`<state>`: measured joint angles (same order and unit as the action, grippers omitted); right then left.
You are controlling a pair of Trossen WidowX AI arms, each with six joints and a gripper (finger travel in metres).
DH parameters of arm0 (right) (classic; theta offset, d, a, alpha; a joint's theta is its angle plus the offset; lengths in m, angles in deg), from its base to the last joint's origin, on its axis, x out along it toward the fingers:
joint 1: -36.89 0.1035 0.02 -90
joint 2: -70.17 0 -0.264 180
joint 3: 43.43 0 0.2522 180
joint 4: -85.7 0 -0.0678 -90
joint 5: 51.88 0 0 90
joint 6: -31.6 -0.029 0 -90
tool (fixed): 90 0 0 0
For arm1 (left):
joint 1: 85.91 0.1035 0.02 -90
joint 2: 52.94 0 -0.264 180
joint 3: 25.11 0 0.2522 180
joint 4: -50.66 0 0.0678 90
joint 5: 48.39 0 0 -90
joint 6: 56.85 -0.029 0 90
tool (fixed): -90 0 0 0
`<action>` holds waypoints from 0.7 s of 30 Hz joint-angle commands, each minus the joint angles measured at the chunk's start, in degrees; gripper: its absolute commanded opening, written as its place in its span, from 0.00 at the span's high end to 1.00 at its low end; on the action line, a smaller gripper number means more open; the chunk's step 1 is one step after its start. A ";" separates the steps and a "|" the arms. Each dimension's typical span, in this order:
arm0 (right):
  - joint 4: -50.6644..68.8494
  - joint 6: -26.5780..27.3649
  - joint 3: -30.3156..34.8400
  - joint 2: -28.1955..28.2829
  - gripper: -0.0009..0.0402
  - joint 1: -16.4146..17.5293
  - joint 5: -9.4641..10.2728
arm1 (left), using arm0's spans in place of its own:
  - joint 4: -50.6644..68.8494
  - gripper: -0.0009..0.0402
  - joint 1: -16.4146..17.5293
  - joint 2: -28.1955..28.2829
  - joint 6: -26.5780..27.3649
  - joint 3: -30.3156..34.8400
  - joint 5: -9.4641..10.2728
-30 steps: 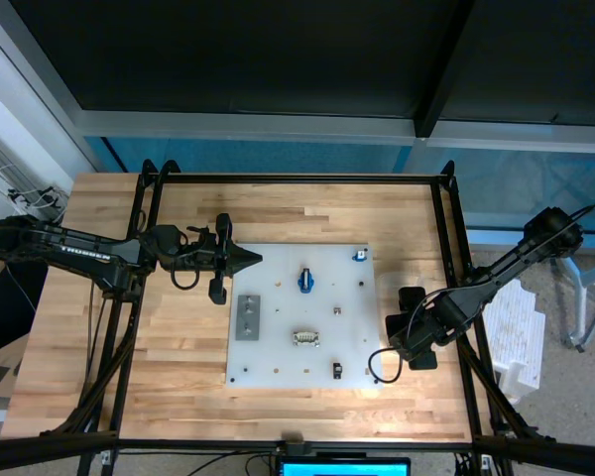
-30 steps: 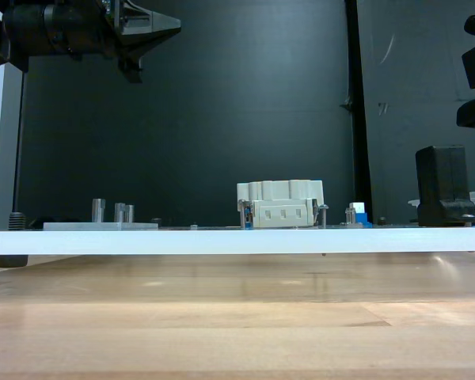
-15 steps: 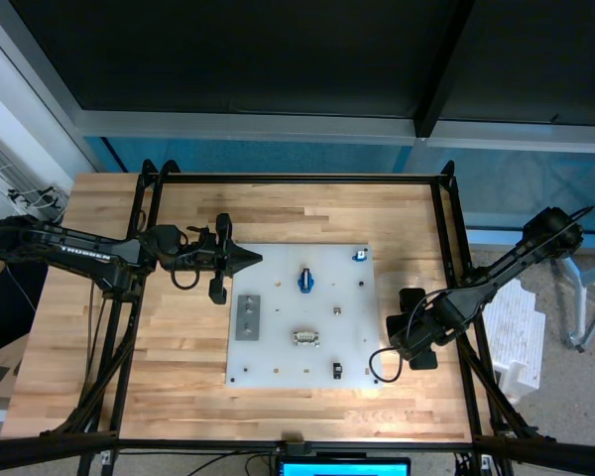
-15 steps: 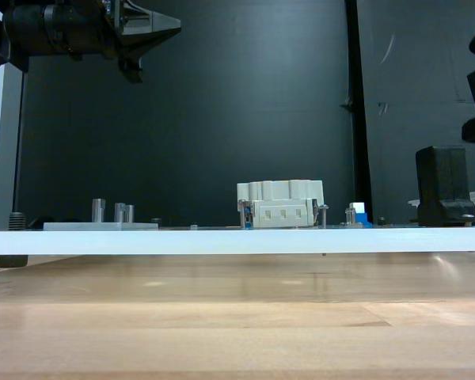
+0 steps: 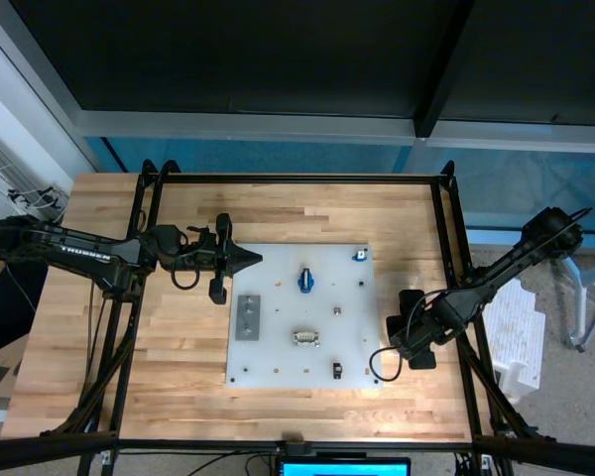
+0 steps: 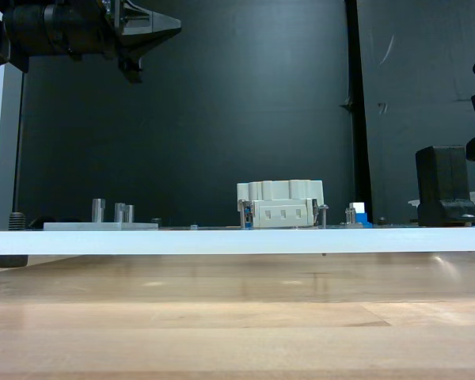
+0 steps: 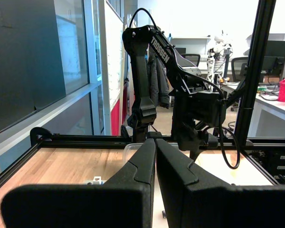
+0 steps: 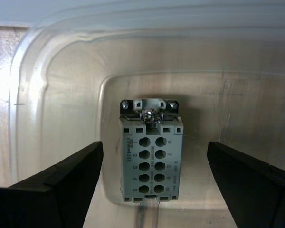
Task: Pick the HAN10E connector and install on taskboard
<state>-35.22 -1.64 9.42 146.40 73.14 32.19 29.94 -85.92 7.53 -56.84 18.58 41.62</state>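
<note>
Step in hand, as I judge it: the pick. R gripper [image 5: 415, 329] hangs over the clear tray [image 8: 33, 95], just off the right edge of the taskboard [image 5: 278, 369]. Claw is wide, fingers [image 8: 61, 175] either side of the HAN10E connector [image 8: 151, 159], not touching it. Connector lies flat in the tray recess, numbered holes up. To do it well: drop straight, keep it centred btw the pads, close on the long sides w/o scraping the tray wall.

L gripper [image 5: 250, 258] sits high by the board's far-left corner, claw pressed narrow, holding nothing.

On the board: beige mating base [image 5: 304, 339], grey block [image 5: 248, 317], blue knob [image 5: 305, 282], black fitting [image 5: 337, 371] nr the base. Mind that last one on approach
</note>
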 commanded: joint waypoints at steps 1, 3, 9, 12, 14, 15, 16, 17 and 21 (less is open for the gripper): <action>-0.24 0.00 -0.20 0.04 0.28 0.00 -0.09 | -0.02 0.98 0.00 0.02 -0.02 0.02 0.00; -0.35 0.00 -0.35 0.07 0.31 0.00 -0.09 | -0.02 0.98 0.00 0.02 -0.02 0.02 0.00; -0.57 -0.48 -0.39 0.07 0.40 0.00 -0.39 | -0.02 0.98 0.00 0.02 -0.02 0.02 0.00; -0.63 -0.55 -0.39 0.07 0.46 0.00 -0.42 | -0.02 0.98 0.00 0.02 -0.02 0.02 0.00; -0.63 -0.61 -0.39 0.04 0.50 0.00 -0.37 | -0.02 0.98 0.02 0.02 -0.02 0.02 0.00; -0.63 -0.70 -0.39 0.04 0.53 0.00 -0.37 | -0.02 0.98 0.00 0.02 -0.02 0.02 0.00; -0.61 -0.85 -0.39 0.04 0.55 0.00 -0.37 | -0.02 0.98 0.00 0.00 -0.02 0.02 0.00; -0.63 -0.85 -0.39 0.04 0.57 0.02 -0.35 | -0.02 0.98 0.00 0.02 -0.02 0.02 0.00; -0.68 -0.83 -0.39 0.04 0.67 0.00 -0.35 | -0.02 0.98 0.00 0.02 -0.02 0.02 0.00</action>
<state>-35.85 -2.47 9.01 146.44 73.14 31.84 29.92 -85.92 7.53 -56.86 18.58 41.64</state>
